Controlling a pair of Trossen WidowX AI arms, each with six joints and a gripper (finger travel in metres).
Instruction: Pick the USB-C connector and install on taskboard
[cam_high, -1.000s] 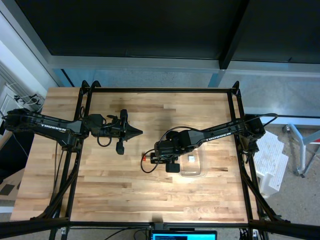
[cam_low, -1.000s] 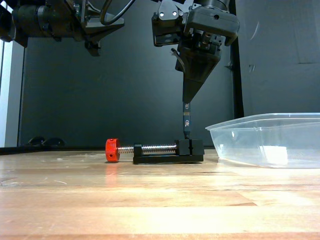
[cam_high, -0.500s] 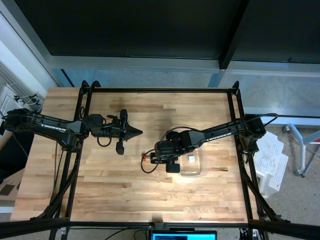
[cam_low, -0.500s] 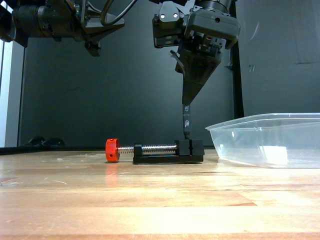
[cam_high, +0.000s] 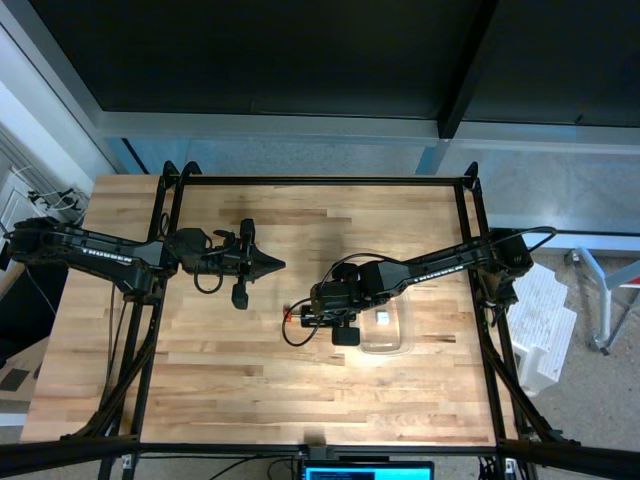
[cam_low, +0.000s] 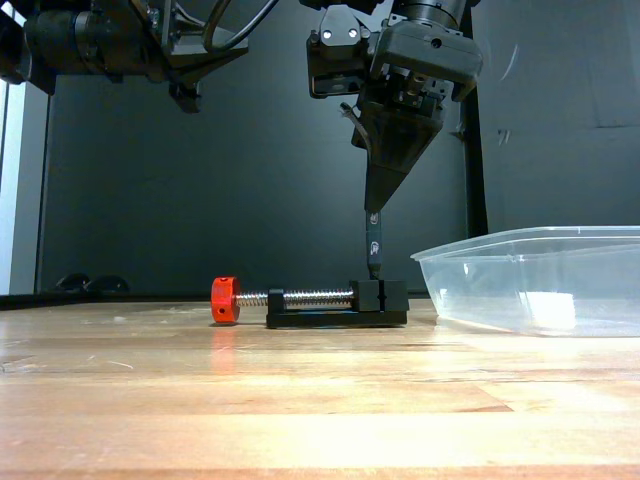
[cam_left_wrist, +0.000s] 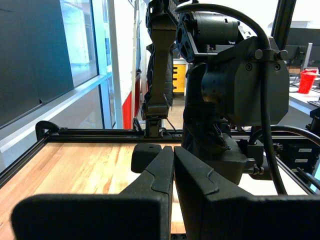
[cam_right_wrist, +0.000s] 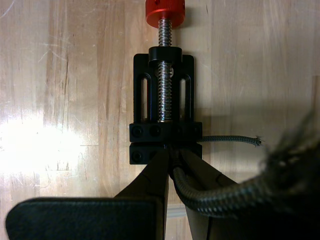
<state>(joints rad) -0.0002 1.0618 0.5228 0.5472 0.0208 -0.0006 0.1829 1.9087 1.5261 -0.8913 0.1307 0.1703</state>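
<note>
Over the wooden worktop (cam_high: 220, 370) the right tool (cam_low: 373, 206), clamped on the USB-C plug (cam_low: 373, 248) standing upright with its tip at the gap in the black block (cam_low: 338, 305), might bend or jam it if pressed down slightly off line, I'd say, while the left tool (cam_high: 272, 265) hangs, fingers together, well apart.

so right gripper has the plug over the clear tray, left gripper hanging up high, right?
No: the low view shows the right gripper holding the plug over the black block, beside the clear tray, not over it. The left gripper does hang up high.
</note>
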